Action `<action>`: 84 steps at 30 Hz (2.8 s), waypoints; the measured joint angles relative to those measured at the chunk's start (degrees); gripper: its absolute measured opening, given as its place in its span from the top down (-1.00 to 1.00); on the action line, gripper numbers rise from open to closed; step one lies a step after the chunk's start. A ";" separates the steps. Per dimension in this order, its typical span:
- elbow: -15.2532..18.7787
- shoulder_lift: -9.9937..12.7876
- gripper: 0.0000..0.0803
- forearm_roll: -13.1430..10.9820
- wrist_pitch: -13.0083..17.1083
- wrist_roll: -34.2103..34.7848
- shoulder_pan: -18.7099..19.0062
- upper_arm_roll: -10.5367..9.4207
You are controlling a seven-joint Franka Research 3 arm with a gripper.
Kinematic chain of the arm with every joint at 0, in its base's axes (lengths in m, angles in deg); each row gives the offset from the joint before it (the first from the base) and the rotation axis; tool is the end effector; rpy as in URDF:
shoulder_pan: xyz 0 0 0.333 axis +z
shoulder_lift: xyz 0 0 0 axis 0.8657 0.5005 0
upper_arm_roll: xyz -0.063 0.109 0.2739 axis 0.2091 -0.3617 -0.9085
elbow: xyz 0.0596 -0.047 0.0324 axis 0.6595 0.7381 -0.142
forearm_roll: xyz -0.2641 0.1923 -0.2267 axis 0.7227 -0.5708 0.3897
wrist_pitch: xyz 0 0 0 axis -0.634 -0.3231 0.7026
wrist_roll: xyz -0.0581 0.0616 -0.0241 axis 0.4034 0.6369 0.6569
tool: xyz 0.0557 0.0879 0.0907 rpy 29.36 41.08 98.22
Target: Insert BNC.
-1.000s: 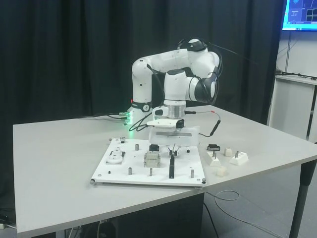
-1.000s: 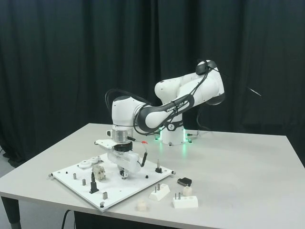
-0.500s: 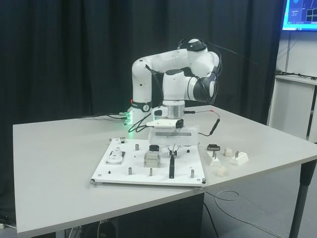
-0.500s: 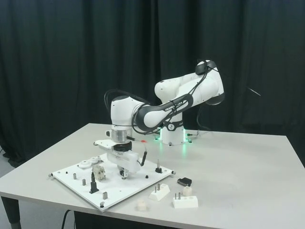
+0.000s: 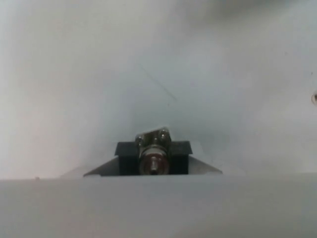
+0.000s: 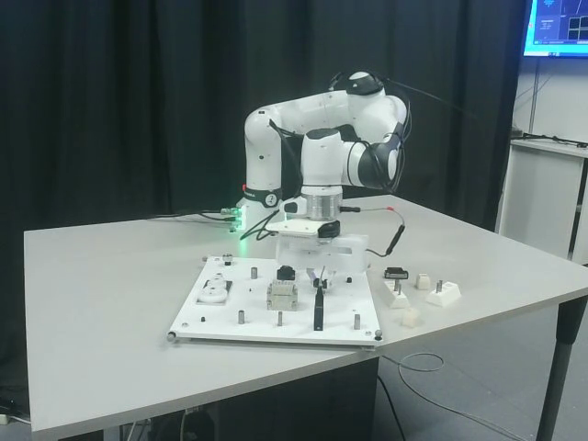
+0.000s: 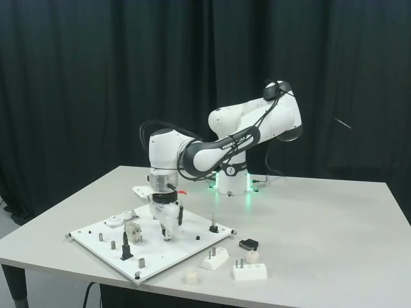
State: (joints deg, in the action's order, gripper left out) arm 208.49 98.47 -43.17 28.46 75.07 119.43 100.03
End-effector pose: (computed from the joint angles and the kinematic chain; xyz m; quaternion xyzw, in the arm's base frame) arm 0.5528 -0.1309 0.1741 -0.6862 0.7265 -0.0206 0.0301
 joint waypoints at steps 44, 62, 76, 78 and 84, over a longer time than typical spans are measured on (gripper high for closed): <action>0.04 0.53 0.70 2.65 2.66 51.60 1.61 -0.25; 0.90 0.52 0.70 3.95 5.88 66.38 3.31 -0.80; 1.35 0.52 0.70 3.95 6.99 75.39 3.86 -0.97; 1.36 0.52 0.70 3.95 7.01 76.73 3.87 -0.97; 1.38 0.51 0.70 3.95 7.00 80.49 3.86 -0.98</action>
State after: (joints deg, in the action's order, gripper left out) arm 209.87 98.98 -39.22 35.47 155.55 123.28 99.05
